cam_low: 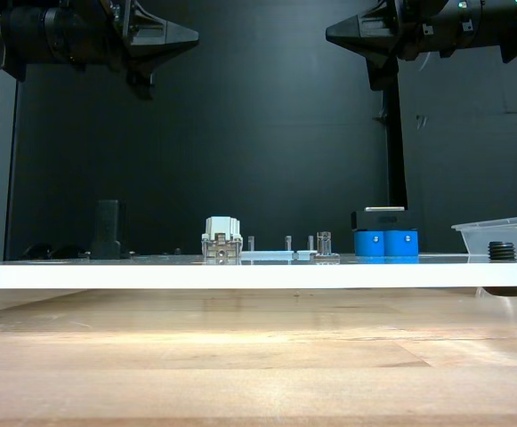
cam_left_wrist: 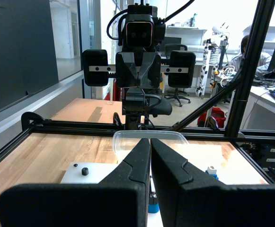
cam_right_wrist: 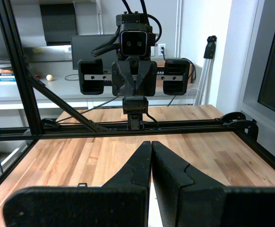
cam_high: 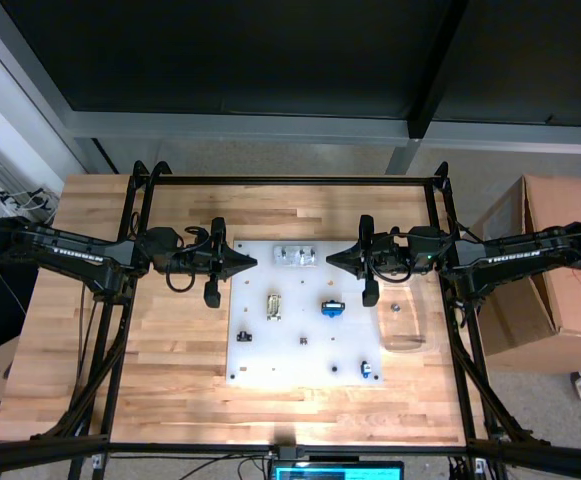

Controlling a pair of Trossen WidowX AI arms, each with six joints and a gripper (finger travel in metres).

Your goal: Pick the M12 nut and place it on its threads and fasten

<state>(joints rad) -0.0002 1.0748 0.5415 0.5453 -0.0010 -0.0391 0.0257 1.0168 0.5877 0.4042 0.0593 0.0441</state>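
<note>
1. I am holding my left tool (cam_high: pixel 254 262) high above the far left corner of the white board (cam_high: pixel 280 365). It is on the side toward the left edge of the counter (cam_high: pixel 170 330) and is pointing level toward the right edge.
2. This tool is sitting narrow, its fingers (cam_left_wrist: pixel 136 163) pressing together and gripping nothing.
3. I am holding my right tool (cam_high: pixel 329 258) at the same height above the board's far edge, nearer the counter's right edge. It is pointing back at the left tool.
4. The right tool is also sitting narrow, with its tips meeting and nothing between them.
5. The nut (cam_high: pixel 394 308) is lying free inside the clear tray (cam_high: pixel 405 347), well apart from both tools.
6. The tray is resting on the counter just beside the board's right edge.
7. The stud (cam_low: pixel 503 252) is standing upright near the board's near right edge, its black ribs showing bare.
8. A blue block (cam_high: pixel 332 308) is sitting mid-board, between the board's centre and the tray.
</note>
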